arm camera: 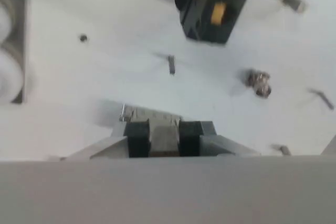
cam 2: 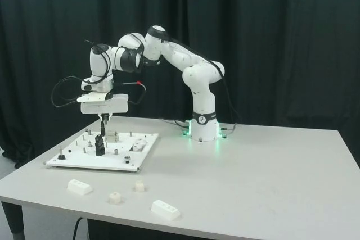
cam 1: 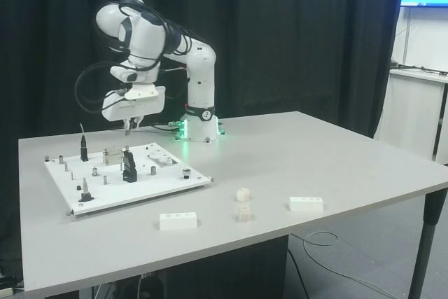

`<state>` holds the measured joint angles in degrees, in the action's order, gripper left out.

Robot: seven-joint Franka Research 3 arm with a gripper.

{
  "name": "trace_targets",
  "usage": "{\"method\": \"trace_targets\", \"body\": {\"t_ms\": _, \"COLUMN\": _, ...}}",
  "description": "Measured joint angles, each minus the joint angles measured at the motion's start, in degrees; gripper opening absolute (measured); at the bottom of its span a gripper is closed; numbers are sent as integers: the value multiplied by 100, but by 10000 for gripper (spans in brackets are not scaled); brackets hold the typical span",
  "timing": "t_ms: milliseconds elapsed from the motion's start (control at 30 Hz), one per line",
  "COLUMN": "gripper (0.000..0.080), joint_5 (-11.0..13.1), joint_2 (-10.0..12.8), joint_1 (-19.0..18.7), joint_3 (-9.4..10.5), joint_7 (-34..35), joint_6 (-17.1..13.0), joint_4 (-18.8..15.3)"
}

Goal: Insert square peg 3.

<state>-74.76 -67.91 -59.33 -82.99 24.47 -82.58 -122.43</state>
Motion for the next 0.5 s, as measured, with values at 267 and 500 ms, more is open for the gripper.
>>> {"method": "trace_targets", "body": {"t_ms": 267, "gripper": 114, "joint_5": 48, "joint_2": -87, "joint_1": 564, "joint_3": 134, "joint_7": -155, "joint_6": -41, "joint_4": -229}}
{"method": "trace_targets", "body": {"t_ms": 500, "gripper": 114, "joint_5": 152, "joint_2": -160, "joint_1": 978, "joint_3": 208, "joint_7": -339, "joint_6": -133, "joint_4": -377}}
